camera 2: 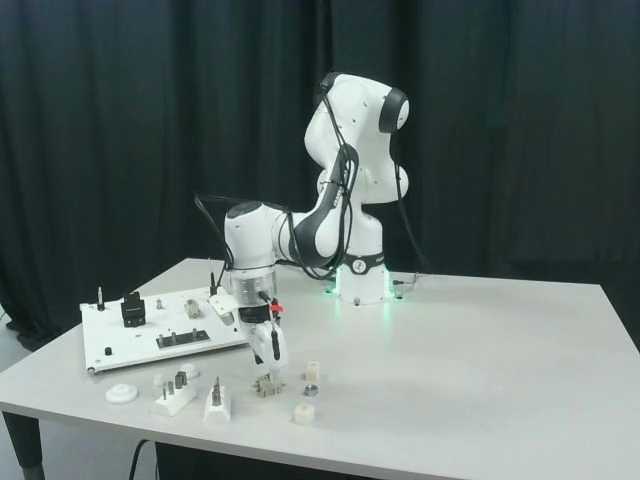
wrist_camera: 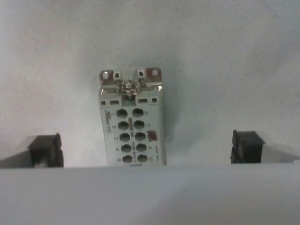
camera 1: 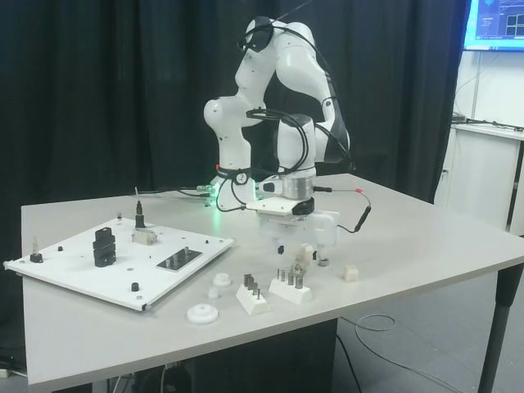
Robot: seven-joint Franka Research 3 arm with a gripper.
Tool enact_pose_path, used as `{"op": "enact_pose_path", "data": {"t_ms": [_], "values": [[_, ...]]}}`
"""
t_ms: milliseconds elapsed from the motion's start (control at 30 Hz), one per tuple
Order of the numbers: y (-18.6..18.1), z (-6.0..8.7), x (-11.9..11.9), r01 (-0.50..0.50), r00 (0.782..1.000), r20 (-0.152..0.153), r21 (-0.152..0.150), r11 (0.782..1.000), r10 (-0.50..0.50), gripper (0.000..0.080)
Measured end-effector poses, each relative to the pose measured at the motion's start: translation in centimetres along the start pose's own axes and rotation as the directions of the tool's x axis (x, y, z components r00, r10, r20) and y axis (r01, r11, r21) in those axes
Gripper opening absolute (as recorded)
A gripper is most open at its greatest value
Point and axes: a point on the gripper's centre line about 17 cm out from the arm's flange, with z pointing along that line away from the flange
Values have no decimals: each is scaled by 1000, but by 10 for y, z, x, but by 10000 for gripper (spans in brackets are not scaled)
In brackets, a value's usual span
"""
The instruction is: Pick waterproof.
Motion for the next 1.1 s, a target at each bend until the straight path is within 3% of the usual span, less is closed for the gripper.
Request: {"op": "enact_pose_path", "data": {"t_ms": [1100], "values": [[-1,20,1,-6,999,-38,-37,999,4,800]]}}
